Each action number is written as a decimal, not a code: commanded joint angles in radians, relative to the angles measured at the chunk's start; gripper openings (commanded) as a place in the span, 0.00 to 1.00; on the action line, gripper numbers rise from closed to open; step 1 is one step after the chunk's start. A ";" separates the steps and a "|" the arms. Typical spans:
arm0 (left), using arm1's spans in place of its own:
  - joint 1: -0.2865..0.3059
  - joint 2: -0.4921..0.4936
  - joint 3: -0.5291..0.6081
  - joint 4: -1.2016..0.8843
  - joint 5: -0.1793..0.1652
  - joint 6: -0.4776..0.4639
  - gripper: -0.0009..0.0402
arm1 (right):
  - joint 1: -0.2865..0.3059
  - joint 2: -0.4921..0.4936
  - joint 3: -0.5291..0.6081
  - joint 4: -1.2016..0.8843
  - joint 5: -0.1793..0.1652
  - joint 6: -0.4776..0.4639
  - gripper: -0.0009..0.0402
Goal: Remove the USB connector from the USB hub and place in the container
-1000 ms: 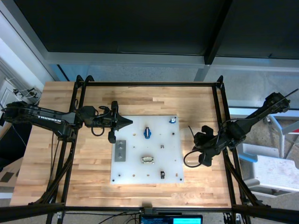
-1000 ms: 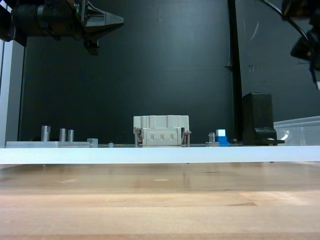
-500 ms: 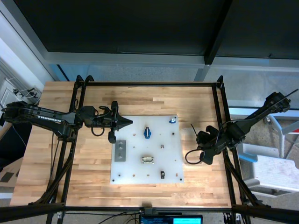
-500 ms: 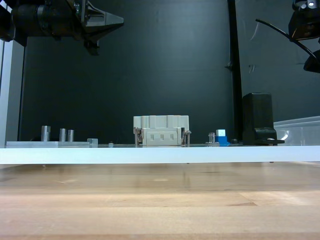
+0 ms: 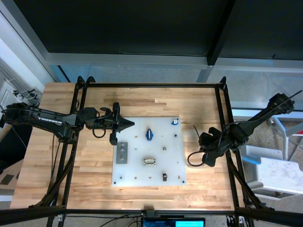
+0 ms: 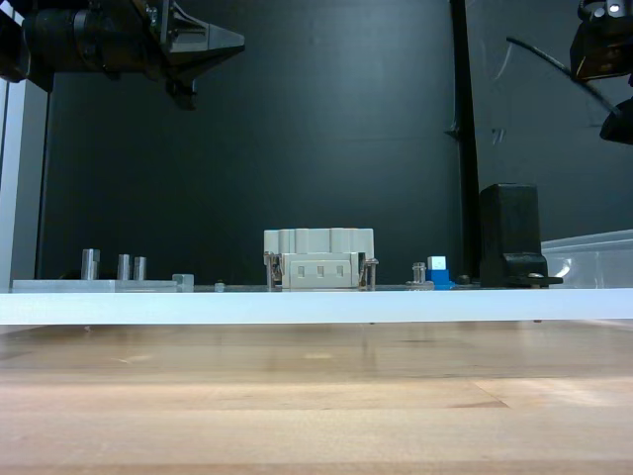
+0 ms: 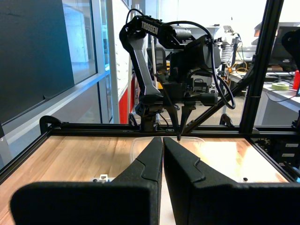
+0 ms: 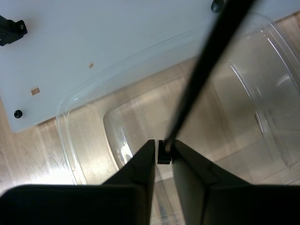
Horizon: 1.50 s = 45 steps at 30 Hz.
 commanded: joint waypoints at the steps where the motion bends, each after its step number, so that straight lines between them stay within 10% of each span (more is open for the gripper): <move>1: 0.000 0.000 0.000 0.000 0.000 0.000 0.02 | 0.000 0.001 0.001 -0.001 0.001 0.008 0.28; 14: 0.000 0.000 0.000 0.000 0.000 0.000 0.02 | 0.000 0.001 0.001 -0.004 0.002 0.015 0.53; 45: 0.000 0.000 0.000 0.000 0.000 0.000 0.02 | 0.000 0.001 0.001 -0.004 0.001 0.016 0.52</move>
